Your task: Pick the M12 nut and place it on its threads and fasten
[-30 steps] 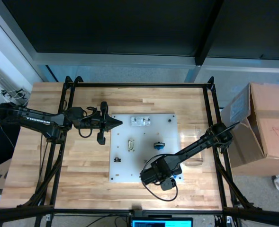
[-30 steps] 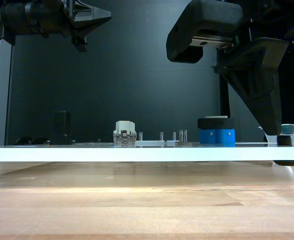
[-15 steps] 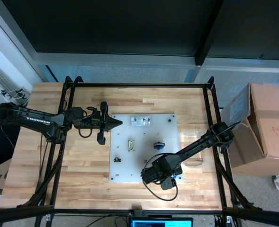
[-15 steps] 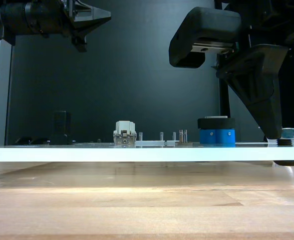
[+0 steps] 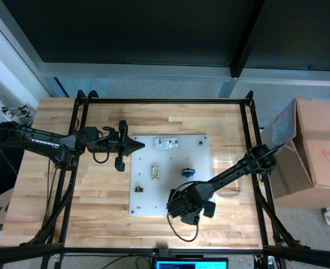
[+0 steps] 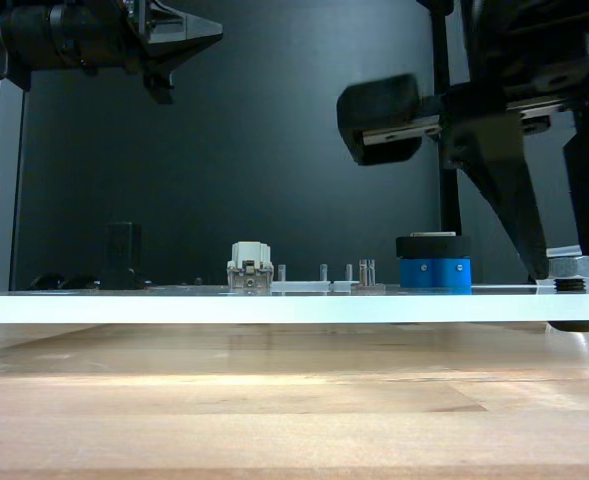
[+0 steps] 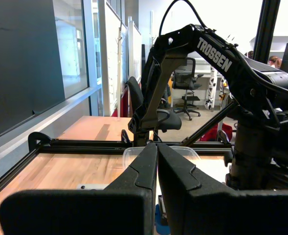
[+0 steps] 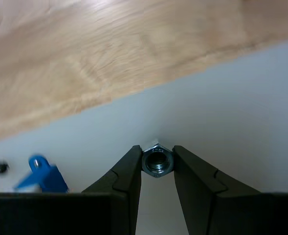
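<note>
Right gripper [image 6: 570, 272] rotated; wrist view shows nut [image 8: 157, 163] clamped; left gripper [image 5: 139, 145] aloft.

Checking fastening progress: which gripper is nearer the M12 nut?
Right. The right gripper clamps the M12 nut atop its stud; the left gripper hovers over the board's far-left corner.

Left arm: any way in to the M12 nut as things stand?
Probably not. The M12 nut sits on its stud at the board's near right edge, gripped between the right gripper's fingers, with that arm over it. The left gripper hangs shut, high over the board's far left edge.
</note>
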`<state>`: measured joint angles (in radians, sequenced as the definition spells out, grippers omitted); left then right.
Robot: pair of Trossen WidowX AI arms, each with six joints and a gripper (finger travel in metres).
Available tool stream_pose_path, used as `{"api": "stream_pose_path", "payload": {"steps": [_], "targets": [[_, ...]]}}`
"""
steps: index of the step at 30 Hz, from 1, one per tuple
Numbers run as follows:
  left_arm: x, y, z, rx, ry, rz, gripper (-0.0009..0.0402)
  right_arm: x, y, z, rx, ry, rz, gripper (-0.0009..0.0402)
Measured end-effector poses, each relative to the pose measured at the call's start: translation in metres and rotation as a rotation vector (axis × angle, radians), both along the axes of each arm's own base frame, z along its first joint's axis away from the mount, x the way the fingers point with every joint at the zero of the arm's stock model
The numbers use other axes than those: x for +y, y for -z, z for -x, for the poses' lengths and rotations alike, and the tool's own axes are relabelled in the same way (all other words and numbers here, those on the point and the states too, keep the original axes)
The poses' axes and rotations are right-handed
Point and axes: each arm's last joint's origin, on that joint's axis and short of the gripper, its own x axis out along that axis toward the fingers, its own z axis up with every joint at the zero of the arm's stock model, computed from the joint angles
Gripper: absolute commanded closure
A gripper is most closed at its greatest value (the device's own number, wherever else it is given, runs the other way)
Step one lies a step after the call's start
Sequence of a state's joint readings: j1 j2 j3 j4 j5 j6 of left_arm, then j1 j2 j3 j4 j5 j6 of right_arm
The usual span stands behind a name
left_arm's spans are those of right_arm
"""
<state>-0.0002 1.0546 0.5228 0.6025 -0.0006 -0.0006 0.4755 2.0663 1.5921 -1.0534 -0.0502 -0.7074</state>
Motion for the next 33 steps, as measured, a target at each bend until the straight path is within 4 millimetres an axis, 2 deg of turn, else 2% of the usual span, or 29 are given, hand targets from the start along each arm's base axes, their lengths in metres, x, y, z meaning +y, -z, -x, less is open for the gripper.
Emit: {"api": "stream_pose_path", "payload": {"steps": [16, 24, 33], "targets": [[0.0, 0.0001, 0.0, 0.0, 0.0, 0.0, 0.0393, -0.0011, -0.0007, 0.0008, 0.05, 0.818, -0.015, 0.0334], [0.0, 0.0001, 0.0, 0.0, 0.0, 0.0, 0.0393, -0.0006, -0.0007, 0.001, 0.07, 1.137, -0.02, 0.0334], [0.0, 0.0001, -0.0001, 0.0, 0.0, 0.0, 0.0393, -0.0002, -0.0006, 0.0012, 0.102, 1.676, -0.033, 0.0334]]}}
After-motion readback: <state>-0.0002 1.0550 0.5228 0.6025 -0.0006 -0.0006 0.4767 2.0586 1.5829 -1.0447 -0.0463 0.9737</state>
